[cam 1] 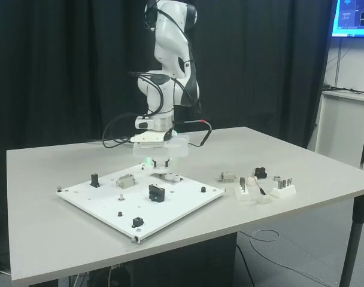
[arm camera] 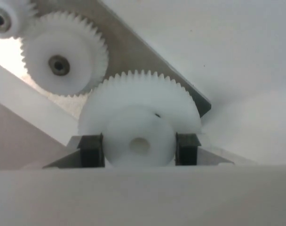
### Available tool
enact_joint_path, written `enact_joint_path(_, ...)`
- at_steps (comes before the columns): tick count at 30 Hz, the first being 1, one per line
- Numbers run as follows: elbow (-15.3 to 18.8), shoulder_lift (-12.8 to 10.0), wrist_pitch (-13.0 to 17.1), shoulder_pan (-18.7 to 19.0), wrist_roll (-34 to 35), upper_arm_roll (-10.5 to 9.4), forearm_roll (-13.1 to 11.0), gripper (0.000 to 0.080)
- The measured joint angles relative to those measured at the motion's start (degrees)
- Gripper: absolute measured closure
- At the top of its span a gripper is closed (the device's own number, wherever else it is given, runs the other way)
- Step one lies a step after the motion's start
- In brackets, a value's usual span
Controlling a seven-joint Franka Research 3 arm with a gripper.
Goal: Insert large gear.
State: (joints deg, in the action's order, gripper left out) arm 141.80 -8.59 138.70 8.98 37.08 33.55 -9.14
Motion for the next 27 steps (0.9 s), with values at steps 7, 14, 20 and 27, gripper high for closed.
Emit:
enact_joint_path(7, -0.6, -0.4, -0.9, 0.0, 0.5, 0.0, -0.1, 0.0475)
enact_joint_path(14, -1.4, -1.0, -2.0, 0.0, 0.5, -0.01, -0.1, 0.0475)
enact_joint_path(20, -1.6, -1.1, -2.3, 0.0, 0.5, -0.01, -0.1, 0.0475)
enact_joint_path(27, -1.8, -1.2, -2.5, 0.0, 0.4, -0.01, -0.1, 0.0475)
